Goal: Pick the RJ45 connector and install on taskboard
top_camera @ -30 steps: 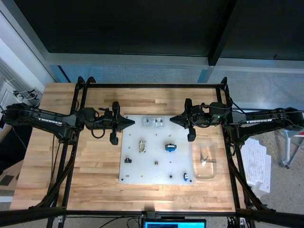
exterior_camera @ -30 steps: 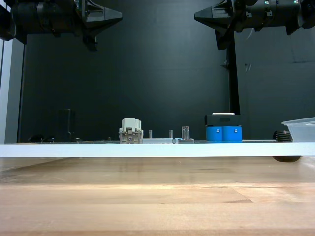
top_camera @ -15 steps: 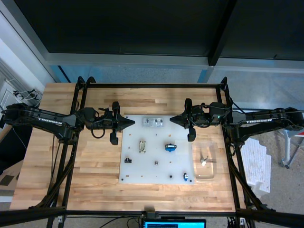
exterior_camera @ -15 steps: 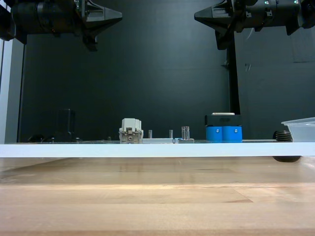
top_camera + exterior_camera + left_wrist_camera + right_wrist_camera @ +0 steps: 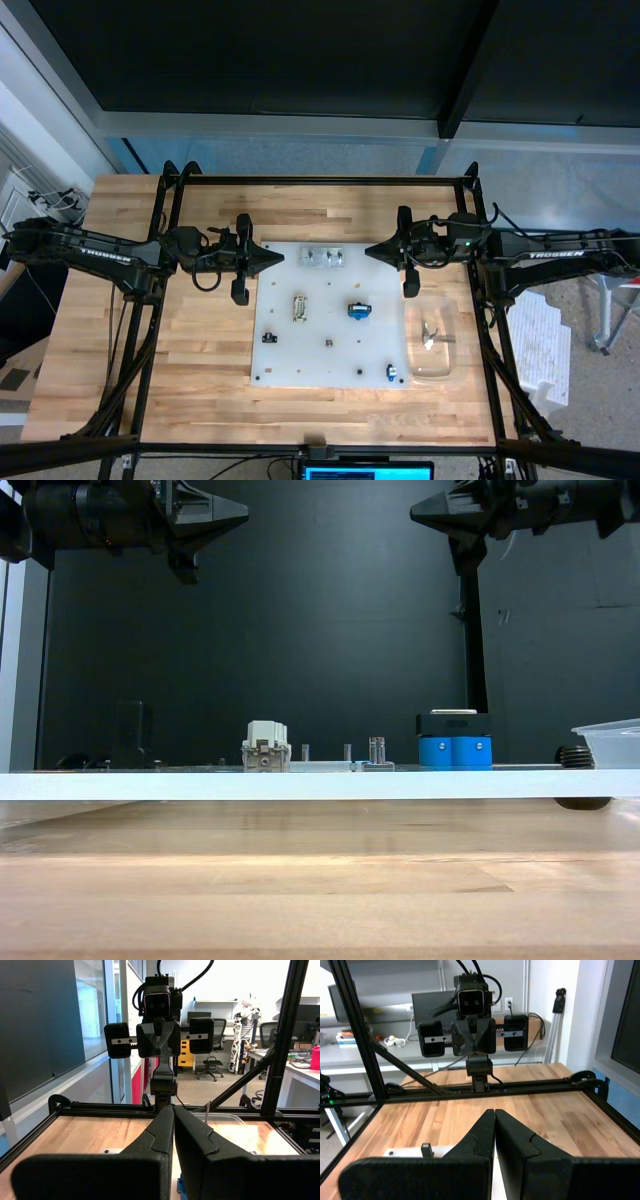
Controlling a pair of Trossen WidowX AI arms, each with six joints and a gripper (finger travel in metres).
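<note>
The table point(image 5: 180, 360) carries the white taskboard point(image 5: 320, 365) at its middle. A clear plastic tray point(image 5: 408, 345) sits just beside the board's right edge, toward its near right corner. The RJ45 connector point(image 5: 430, 336) lies inside that tray as a small pale piece; its finer shape is too small to tell. It is on the tray floor, not on the board, and nothing holds it.

The left gripper point(image 5: 278, 258) hangs over the far left corner of the board, pointing inward. In the left wrist view its two fingers point(image 5: 160, 1132) are pressed together along their length with nothing between them. The right gripper point(image 5: 372, 252) hangs over the far right part of the board, pointing inward at the left one. Its fingers point(image 5: 482, 1135) are likewise closed on each other and hold nothing. In the low view both claws ride high above the board, well apart from every fixture and from the tray.

On the board, a silver block point(image 5: 323, 258) stands near the far edge between the two claw tips. A beige socket point(image 5: 299, 308) and a blue fitting point(image 5: 358, 311) sit side by side near the middle. A smaller blue fitting point(image 5: 393, 374) is by the near right corner, and a small black part point(image 5: 269, 338) is near the left edge.
</note>
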